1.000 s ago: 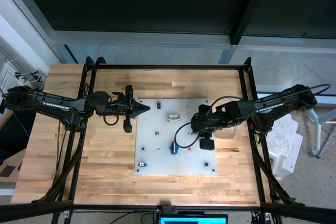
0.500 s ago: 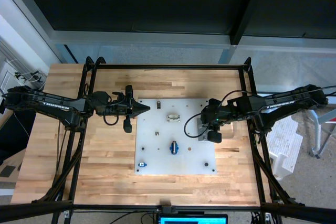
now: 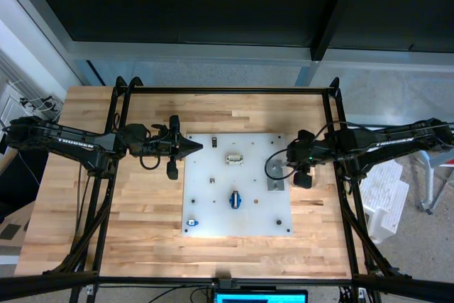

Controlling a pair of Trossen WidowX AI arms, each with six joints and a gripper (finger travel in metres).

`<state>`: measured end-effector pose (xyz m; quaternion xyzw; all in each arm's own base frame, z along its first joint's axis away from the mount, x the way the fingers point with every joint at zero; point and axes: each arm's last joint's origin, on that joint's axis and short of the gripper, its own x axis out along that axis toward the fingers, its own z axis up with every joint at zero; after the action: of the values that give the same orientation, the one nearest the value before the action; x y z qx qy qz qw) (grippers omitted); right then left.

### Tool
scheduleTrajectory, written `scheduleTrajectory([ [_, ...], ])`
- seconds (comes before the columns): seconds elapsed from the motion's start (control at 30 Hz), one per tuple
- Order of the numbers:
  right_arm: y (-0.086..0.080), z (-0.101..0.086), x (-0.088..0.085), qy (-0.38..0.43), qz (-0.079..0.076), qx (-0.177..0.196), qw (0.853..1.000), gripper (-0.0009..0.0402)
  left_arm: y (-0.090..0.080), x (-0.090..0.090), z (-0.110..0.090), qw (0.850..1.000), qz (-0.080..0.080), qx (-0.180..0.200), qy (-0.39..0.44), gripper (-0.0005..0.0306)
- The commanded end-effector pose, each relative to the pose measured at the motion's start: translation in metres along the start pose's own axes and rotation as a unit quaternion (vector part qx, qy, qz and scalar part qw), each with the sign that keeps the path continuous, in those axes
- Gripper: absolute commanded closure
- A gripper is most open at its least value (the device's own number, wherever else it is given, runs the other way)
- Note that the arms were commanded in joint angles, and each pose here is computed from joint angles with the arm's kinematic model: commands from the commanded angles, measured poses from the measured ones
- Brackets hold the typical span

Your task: Remove the 16mm cylinder and place in the container

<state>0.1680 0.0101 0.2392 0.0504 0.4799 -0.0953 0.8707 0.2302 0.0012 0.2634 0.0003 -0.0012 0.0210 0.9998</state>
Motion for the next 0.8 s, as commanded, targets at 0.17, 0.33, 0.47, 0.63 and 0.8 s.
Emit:
scheduleTrajectory([
  [0.17, -0.008, -0.025, -0.004, 0.023, -0.009, 0.053, 0.998, 0.0237, 0.000, 0.000, 0.000, 1.000, 0.000, 0.000, 0.000, 0.0300],
  [0.33, -0.009, -0.027, -0.008, 0.011, -0.005, 0.057, 0.998, 0.0178, 0.000, 0.000, 0.000, 1.000, 0.000, 0.000, 0.000, 0.0300],
  [0.47, -0.010, -0.028, -0.010, 0.004, -0.017, 0.069, 0.997, 0.0160, 0.000, 0.000, 0.000, 1.000, 0.000, 0.000, 0.000, 0.0300],
  [0.63, -0.011, -0.028, -0.011, 0.005, -0.023, 0.075, 0.997, 0.0166, 0.000, 0.000, 0.000, 1.000, 0.000, 0.000, 0.000, 0.0300],
  [0.8, -0.011, -0.029, -0.011, 0.005, -0.022, 0.075, 0.997, 0.0177, 0.000, 0.000, 0.000, 1.000, 0.000, 0.000, 0.000, 0.0300],
])
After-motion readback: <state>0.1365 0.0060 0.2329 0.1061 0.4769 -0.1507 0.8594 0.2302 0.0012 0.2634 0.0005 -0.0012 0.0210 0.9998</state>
